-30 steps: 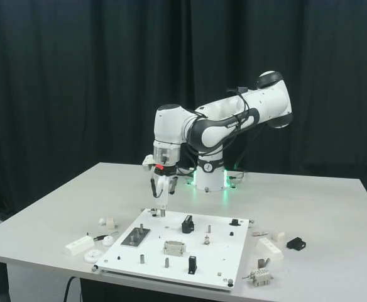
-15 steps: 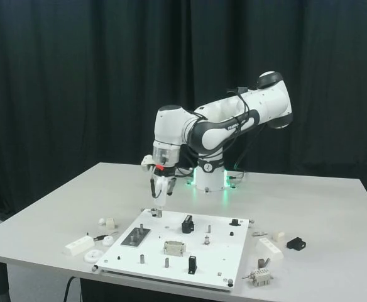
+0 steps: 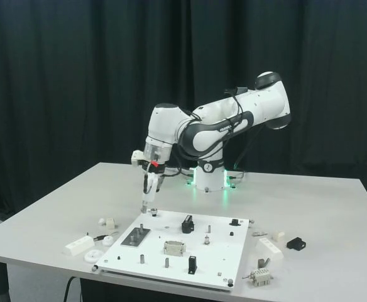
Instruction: Place round peg 4.
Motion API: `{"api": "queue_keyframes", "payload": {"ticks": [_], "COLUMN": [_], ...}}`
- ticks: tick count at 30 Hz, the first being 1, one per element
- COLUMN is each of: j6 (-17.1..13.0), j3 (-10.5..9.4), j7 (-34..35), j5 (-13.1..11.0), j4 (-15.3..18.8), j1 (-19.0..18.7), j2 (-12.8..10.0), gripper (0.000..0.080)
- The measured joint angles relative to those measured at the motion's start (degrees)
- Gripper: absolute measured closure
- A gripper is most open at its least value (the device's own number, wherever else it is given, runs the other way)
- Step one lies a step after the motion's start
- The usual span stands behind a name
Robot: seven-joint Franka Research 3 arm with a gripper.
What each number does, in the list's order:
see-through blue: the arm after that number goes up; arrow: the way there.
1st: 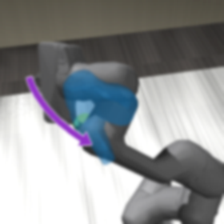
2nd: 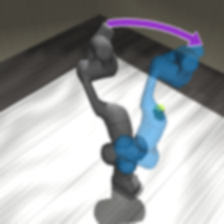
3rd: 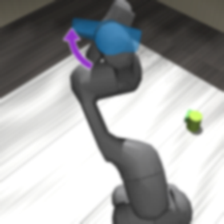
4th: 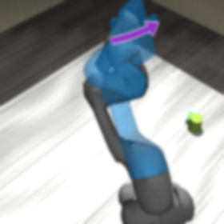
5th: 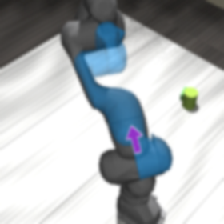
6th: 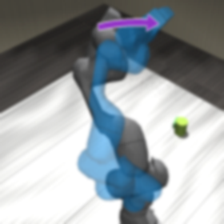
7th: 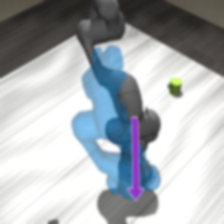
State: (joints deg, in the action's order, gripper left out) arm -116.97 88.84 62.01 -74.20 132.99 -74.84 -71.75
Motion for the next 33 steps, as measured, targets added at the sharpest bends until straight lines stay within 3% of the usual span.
{"api": "queue_keyframes", "payload": {"ticks": [13, 24, 33], "j6": [-0.8, -2.0, -2.4], "j3": [-0.29, -2.29, -5.26], "j7": [-7.3, -12.2, -16.3], "j5": [-1.1, -5.6, -10.2], "j4": [0.0, -0.7, -3.0], "j1": [5.0, 10.2, 15.0], "j2": [0.0, -0.4, -1.5], "gripper": [0.0654, 0.0654, 0.0654]}}
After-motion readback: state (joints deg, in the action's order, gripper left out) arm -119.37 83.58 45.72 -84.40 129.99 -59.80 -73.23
